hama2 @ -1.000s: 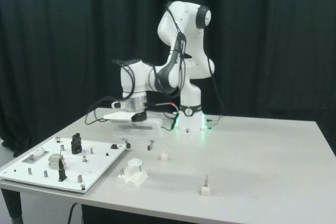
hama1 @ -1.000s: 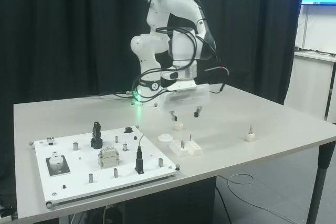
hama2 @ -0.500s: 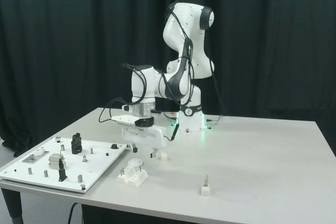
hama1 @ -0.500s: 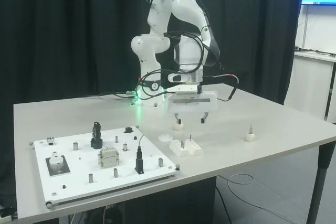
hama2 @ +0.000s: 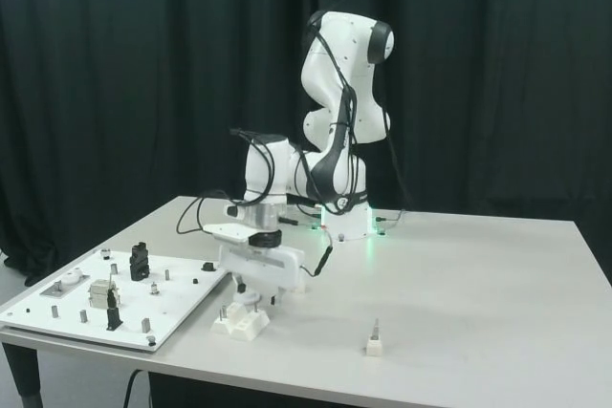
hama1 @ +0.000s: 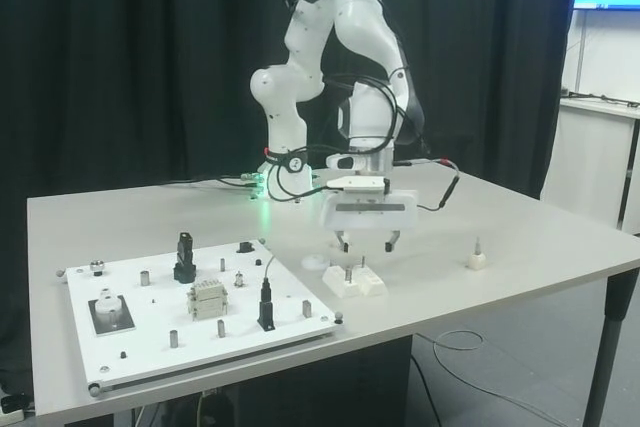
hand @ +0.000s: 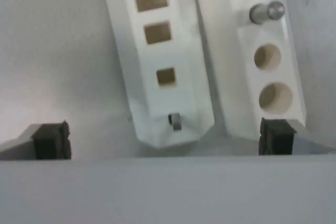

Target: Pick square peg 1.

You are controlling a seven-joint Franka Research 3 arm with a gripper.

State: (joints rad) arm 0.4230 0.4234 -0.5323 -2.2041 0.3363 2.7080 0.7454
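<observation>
The wrist view looks down on two white blocks side by side. The square-hole block (hand: 160,61) has three empty square holes and a small grey square peg (hand: 176,121) standing at one end. The round-hole block (hand: 257,51) holds two grey round pegs (hand: 268,11) and has two empty holes. My gripper (hand: 164,139) is open, and its black fingertips (hand: 51,141) stand wide apart with both blocks between them. In the room views my gripper (hama1: 365,243) (hama2: 253,291) hangs just above the pair of blocks (hama1: 355,282) (hama2: 239,322), touching nothing.
A white assembly board (hama1: 150,342) (hama2: 57,327) with several black and grey parts lies beside the blocks. A small white holder with one thin peg (hama1: 477,259) (hama2: 374,344) stands apart on the grey table. A white disc (hama1: 313,263) lies just behind the blocks.
The arm has swung away from its base toward the table's front and lowered, bringing the gripper from above the small white piece to above the two peg blocks.
</observation>
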